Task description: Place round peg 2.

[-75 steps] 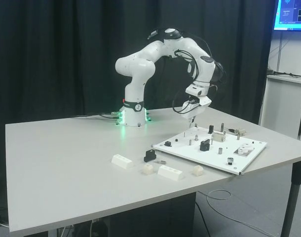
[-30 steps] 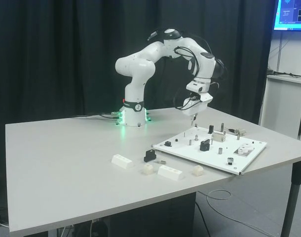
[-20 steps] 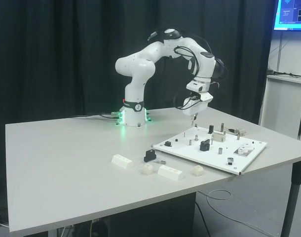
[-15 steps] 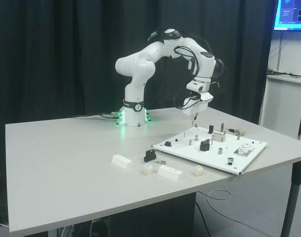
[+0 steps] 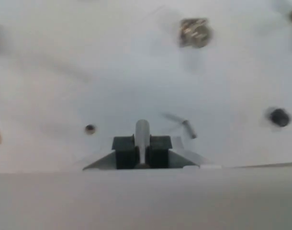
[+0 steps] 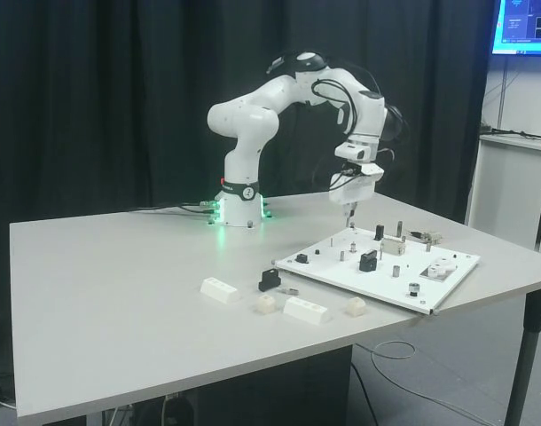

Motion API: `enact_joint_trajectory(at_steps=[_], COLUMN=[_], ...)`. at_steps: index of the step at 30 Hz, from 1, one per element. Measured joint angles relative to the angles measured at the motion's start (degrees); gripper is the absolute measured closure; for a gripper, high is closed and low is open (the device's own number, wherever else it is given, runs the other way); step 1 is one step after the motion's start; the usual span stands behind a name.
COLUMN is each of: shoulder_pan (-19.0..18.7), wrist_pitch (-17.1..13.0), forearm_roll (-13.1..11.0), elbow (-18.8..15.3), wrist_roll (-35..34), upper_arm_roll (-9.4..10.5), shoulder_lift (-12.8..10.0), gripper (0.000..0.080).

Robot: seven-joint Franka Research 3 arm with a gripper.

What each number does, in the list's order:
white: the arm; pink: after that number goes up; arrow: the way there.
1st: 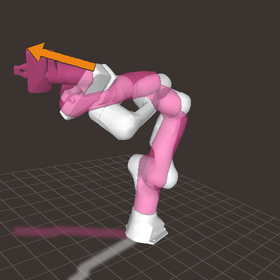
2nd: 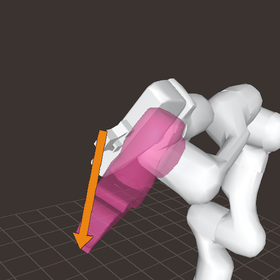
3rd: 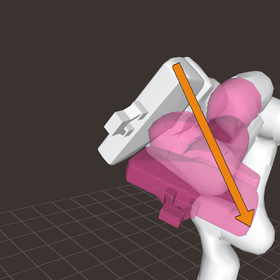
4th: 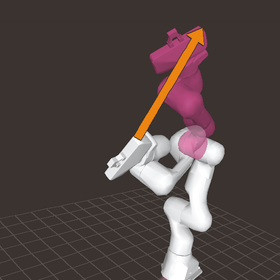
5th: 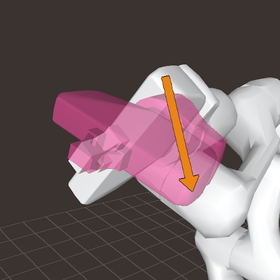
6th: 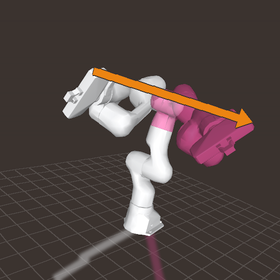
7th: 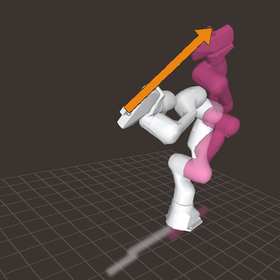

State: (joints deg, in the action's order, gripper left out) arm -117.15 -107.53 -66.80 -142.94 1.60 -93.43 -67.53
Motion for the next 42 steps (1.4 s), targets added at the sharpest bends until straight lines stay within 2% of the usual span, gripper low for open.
enact_joint_trajectory(at_steps=[8,16,24,32,42], shoulder_pan=[2.5,6.9,12.7,19.6,28.6], wrist_pitch=[-5.3,-10.5,-14.7,-16.9,-16.8], forearm_roll=[0.0,-0.2,-2.1,-5.4,-9.4], elbow=[0.1,1.0,2.3,4.1,7.8], wrist_roll=[2.1,6.2,12.4,18.5,23.2], upper_arm_roll=[0.20,1.02,2.35,3.90,6.14], shoulder_lift=[-0.7,-0.7,-0.7,-0.7,-0.7], gripper=[0.0741,0.0741,0.0741,0.0741,0.0741])
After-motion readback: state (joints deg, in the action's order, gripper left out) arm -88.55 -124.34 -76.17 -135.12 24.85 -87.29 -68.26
